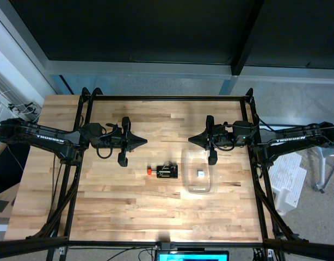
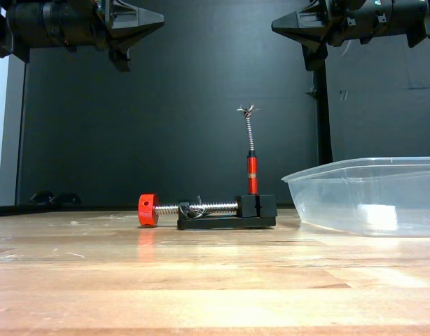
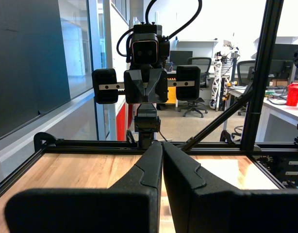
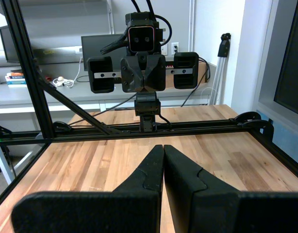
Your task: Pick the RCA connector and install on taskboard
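Right gripper: held high over the table's far right, above the tray's far end; fingers pressed together, nothing pinched between them.
Left gripper: held high over the table's far left, tip turned inward toward the other arm; fingers likewise pressed together on nothing.
Connector: red cylinder seen upright on the vise in the low view, clear of both grippers and touched by neither.
Braided cable: seen rising straight up from the connector's top, frayed at its free end.
Vise: black body lying flat on the bare table, near the middle, just left of the tray.
Red knob: at the vise's left end, on a silver screw.
Clear tray: set to the right of the vise, close to it but apart.
White block: inside the tray, nothing darker seen on it.
High view: connector cannot be told apart from the vise body.
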